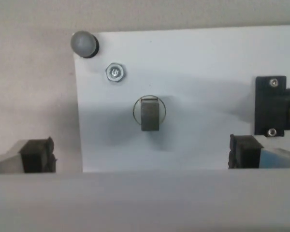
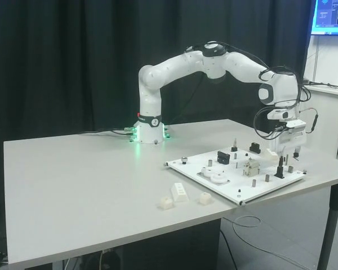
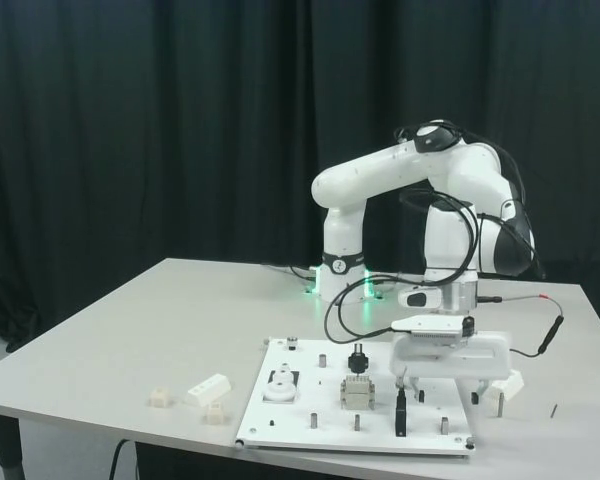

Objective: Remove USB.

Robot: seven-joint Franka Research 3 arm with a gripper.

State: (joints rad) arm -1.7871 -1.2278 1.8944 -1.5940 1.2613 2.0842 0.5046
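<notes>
The white arm reaches out over the far corner of the flat white assembly board (image 2: 236, 191), with the two-fingered gripper (image 1: 135, 154) held above it and pointing straight down. In the wrist view the black finger pads (image 1: 36, 155) stand wide apart with nothing between them. This spread, vertical pose suits a descent onto an upright part, so that the pads can close on its two sides.

Directly below the gap stands a small grey upright plug (image 1: 150, 115) seated in a round recess of the board. Judged from the task, this is probably the USB part to be pulled out, though its type cannot be confirmed. It is not yet touched; the pads hang above the board and to either side of it.

Surrounding items:
- A grey round-headed corner stud (image 1: 84, 43) marks the board corner, near the plug.
- A grey hex nut (image 1: 115, 72) lies between the stud and the plug.
- A black bracket with two screws (image 1: 270, 106) sits just beside one pad. It is the nearest obstruction if the fingers drop off-centre.
- Three small white blocks (image 2: 181, 194) lie on the grey table (image 2: 73, 174), well apart from the work area.

The descent path to the plug appears free
</notes>
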